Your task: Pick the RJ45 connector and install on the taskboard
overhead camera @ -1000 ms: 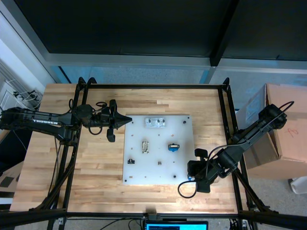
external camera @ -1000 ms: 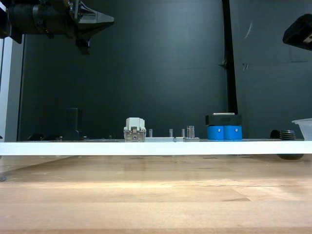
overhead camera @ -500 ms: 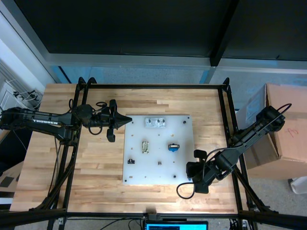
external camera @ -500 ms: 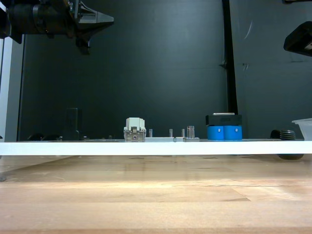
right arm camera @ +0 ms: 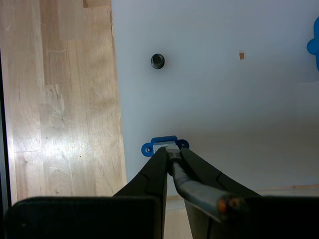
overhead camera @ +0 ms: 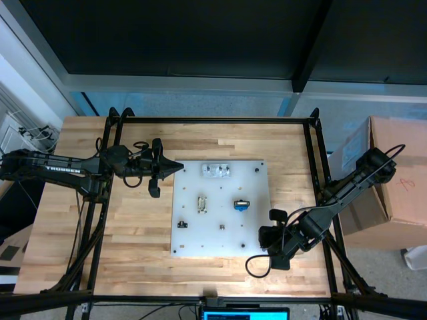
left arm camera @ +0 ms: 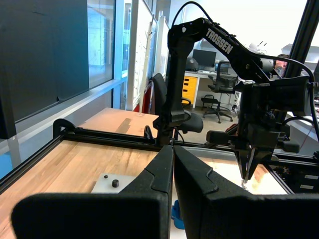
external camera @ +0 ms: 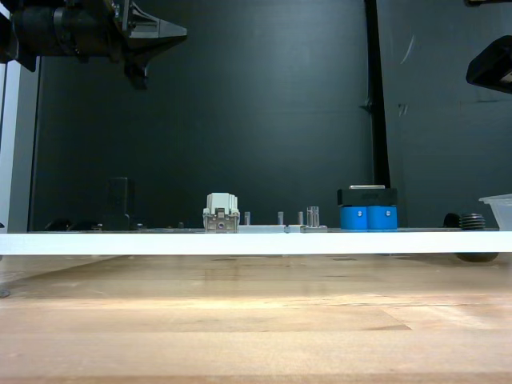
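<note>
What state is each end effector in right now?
Left end effector: shut, empty, raised over the board edge.
Right end effector: shut on the RJ45 connector, at a blue mount; seating cannot be told.

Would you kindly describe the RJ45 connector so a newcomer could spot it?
On the white task board, go to the near right corner, where the right gripper points down; the left gripper hangs shut above the far left corner. The RJ45 connector is the small pale plug pinched in the right gripper at a blue bracket, alone in trailing a dark cable.
</note>
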Controlling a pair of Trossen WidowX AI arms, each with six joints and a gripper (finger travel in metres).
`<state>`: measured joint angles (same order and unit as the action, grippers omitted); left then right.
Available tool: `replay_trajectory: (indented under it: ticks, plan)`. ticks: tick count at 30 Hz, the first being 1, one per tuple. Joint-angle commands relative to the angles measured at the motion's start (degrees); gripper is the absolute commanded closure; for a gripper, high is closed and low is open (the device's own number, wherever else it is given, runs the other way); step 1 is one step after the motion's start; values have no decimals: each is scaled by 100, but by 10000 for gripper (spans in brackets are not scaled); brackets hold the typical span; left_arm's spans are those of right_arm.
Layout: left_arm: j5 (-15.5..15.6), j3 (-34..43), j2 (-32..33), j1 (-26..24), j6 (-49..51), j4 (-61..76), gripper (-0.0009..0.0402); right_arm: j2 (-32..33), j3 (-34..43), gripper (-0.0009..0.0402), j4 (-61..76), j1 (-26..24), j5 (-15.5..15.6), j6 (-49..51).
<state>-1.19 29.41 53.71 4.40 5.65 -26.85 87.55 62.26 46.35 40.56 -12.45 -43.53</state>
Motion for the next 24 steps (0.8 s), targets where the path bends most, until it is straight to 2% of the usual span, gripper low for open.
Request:
replay_trajectory:
  ticks: [1,14,24]
  plan:
    - [-2,0,0,0,0,0,393,0,0,393,0,9,-2,17]
    - [-2,0,0,0,0,0,393,0,-33,393,-59,52,-2,671]
    - [-2,0,0,0,0,0,393,44,-33,393,-63,57,4,807]
